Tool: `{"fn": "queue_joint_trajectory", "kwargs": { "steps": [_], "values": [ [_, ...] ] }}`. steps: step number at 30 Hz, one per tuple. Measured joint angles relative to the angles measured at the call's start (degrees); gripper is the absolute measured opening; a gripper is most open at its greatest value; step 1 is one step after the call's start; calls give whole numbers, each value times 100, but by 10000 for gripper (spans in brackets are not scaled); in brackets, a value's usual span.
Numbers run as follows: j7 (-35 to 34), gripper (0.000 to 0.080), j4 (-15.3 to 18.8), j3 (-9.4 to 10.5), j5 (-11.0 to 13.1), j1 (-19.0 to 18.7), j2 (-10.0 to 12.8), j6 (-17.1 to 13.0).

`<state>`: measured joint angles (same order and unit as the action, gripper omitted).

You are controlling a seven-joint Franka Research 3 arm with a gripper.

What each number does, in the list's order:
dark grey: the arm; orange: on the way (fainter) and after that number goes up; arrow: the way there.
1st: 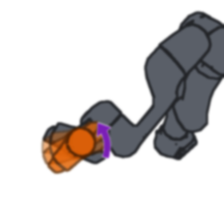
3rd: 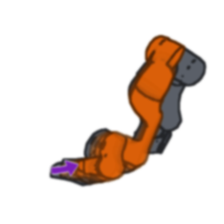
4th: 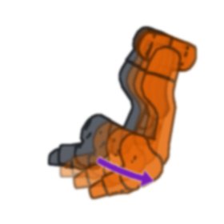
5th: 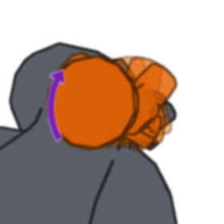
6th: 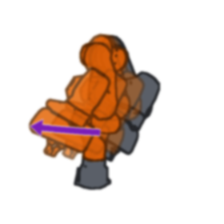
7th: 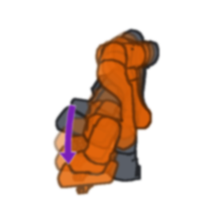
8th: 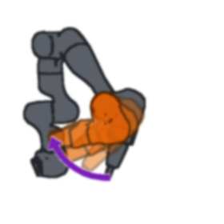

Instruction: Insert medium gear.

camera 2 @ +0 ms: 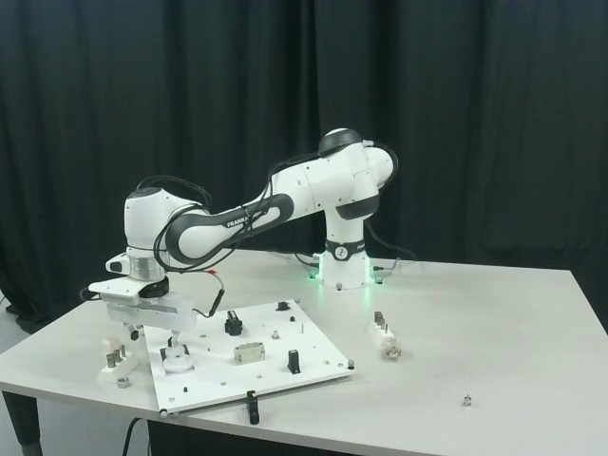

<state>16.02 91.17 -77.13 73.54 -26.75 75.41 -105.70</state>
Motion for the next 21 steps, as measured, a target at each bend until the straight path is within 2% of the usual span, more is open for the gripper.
{"fn": "queue_joint_trajectory", "kwargs": {
  "steps": [21],
  "values": [
    [58, 800, 13, -4, -34, 0, -8, 35]
  ]
}}
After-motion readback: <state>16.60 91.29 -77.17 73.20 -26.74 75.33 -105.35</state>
